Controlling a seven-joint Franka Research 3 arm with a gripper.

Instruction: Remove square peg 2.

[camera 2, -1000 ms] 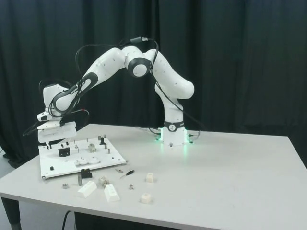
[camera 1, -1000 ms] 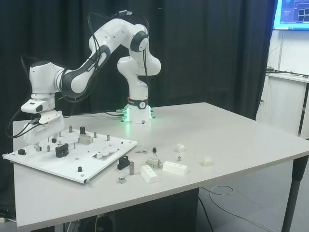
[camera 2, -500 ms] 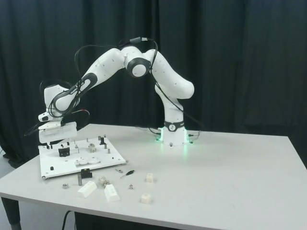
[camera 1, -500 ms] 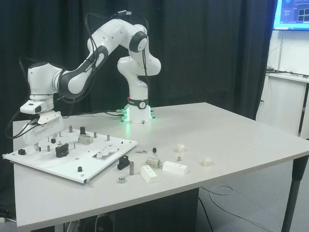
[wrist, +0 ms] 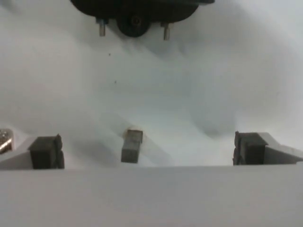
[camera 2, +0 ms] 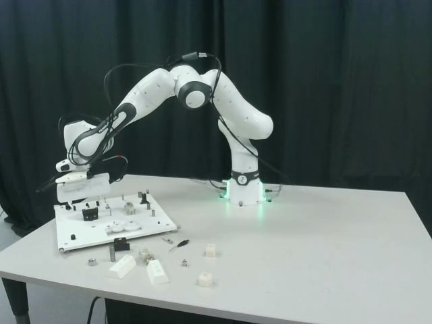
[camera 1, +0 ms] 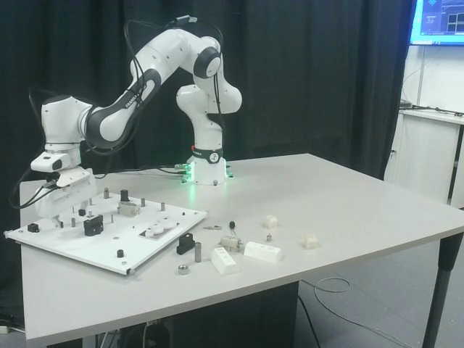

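Square peg 2 (wrist: 131, 146): small, grey, upright

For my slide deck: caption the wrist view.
Open fingers straddle a small grey square peg standing on the white board.

Gripper (camera 1: 61, 205): you've lifted it a little off the board (camera 1: 145, 246), drifting toward 12 o'clock.
Arm (camera 1: 130, 94): upper links raised slightly with it.
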